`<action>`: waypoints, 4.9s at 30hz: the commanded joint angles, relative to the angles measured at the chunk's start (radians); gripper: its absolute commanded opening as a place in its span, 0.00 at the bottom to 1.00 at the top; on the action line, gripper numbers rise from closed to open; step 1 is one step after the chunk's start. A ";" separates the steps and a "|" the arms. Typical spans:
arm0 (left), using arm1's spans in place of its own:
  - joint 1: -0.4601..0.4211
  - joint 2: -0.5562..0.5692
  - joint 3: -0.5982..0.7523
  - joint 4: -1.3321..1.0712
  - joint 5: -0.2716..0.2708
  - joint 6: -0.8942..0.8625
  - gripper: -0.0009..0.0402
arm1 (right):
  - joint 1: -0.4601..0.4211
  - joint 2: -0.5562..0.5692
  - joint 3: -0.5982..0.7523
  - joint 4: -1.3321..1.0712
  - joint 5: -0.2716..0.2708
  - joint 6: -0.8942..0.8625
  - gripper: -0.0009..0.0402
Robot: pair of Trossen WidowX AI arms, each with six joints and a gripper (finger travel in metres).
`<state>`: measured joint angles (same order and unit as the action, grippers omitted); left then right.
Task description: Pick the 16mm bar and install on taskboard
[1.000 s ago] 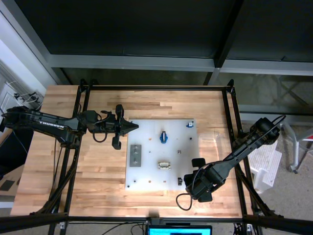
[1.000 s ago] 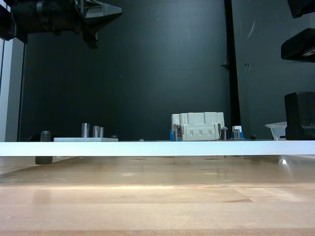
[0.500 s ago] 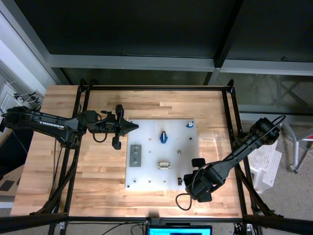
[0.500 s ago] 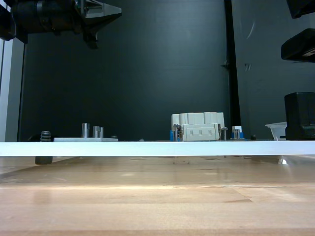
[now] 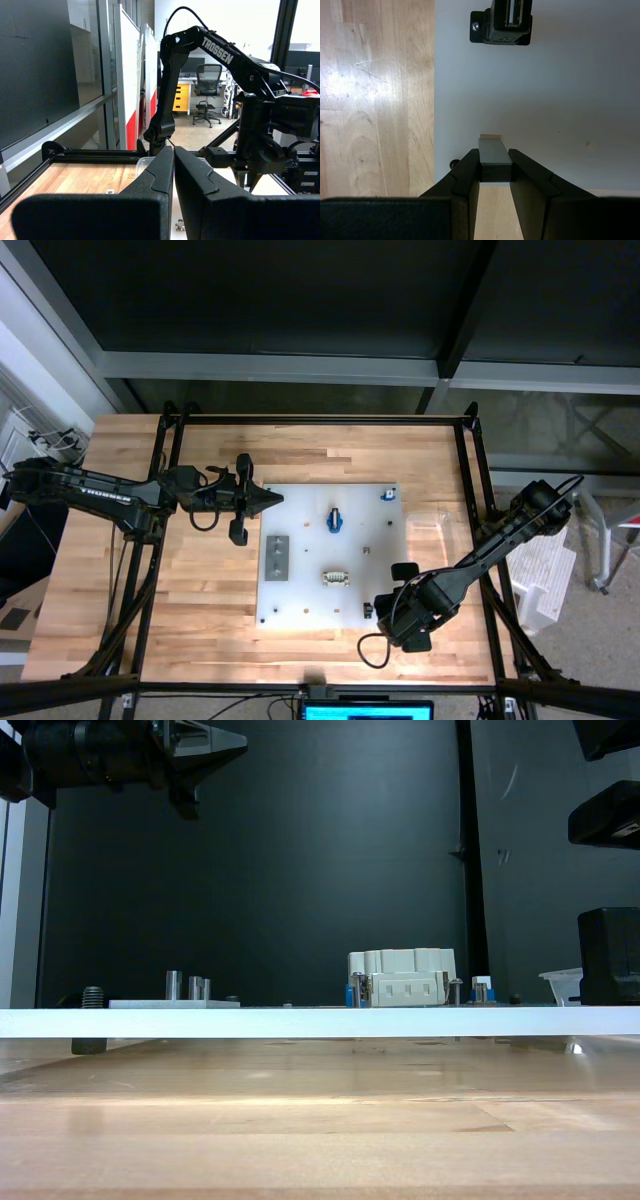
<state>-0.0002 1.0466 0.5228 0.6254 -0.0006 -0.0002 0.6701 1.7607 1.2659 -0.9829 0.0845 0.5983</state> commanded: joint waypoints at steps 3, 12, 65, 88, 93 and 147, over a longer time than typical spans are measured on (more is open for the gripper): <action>0.000 0.000 0.000 0.000 0.000 0.000 0.02 | -0.005 -0.005 -0.001 -0.002 0.013 0.000 0.04; 0.000 0.000 0.000 0.000 0.000 0.000 0.02 | -0.007 -0.018 -0.001 -0.002 0.029 0.000 0.04; 0.000 0.000 0.000 0.000 0.000 0.000 0.02 | 0.054 -0.098 -0.071 0.064 0.107 0.049 0.04; 0.000 0.000 0.000 0.000 0.000 0.000 0.02 | 0.076 -0.087 -0.112 0.111 0.100 0.076 0.04; 0.000 0.000 0.000 0.000 0.000 0.000 0.02 | 0.072 -0.088 -0.119 0.110 0.105 0.078 0.04; 0.000 0.000 0.000 0.000 0.000 0.000 0.02 | 0.072 -0.061 -0.145 0.143 0.081 0.101 0.04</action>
<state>-0.0002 1.0470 0.5228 0.6254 -0.0006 -0.0002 0.7414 1.6962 1.1248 -0.8322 0.1646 0.7013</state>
